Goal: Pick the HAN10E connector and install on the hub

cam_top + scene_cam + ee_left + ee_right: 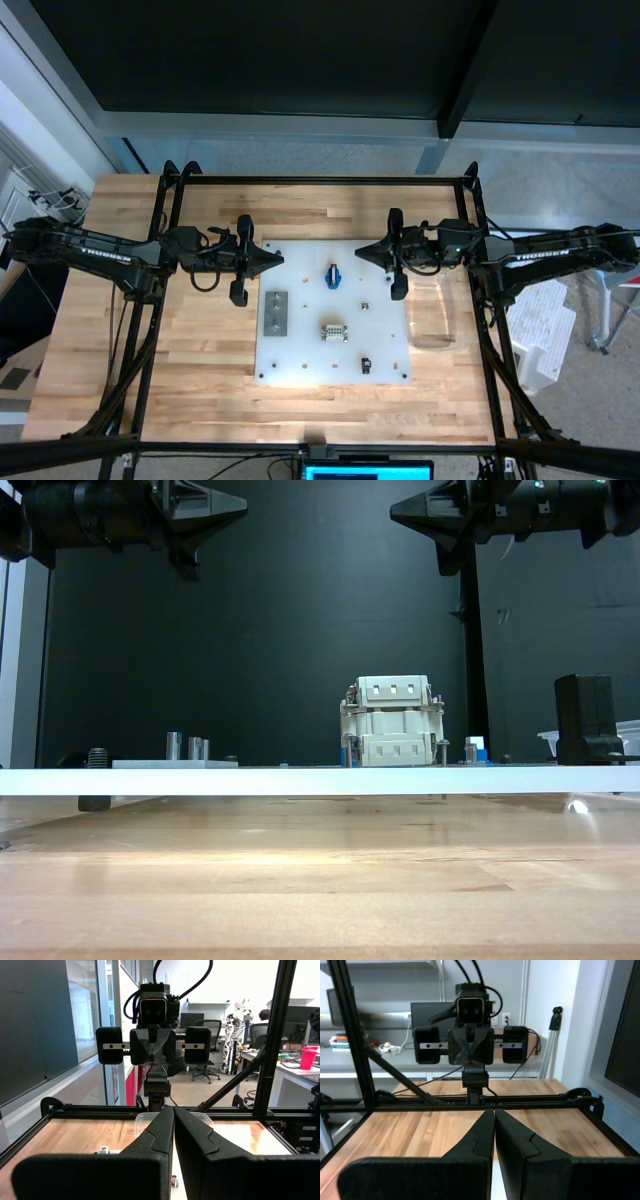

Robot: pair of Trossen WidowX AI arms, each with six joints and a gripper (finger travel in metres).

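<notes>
The left arm (90, 245) reaches in from the left edge, stretched out nearly level. The left tool (278, 258) hangs high over the table (200, 360), its two fingers (160, 1130) pressed together with nothing between them. The right arm (560, 245) mirrors it from the right edge. The right tool (361, 252) points inward at about the same height, its fingers (480, 1135) likewise closed on nothing. The two tips face each other, well apart.
</notes>
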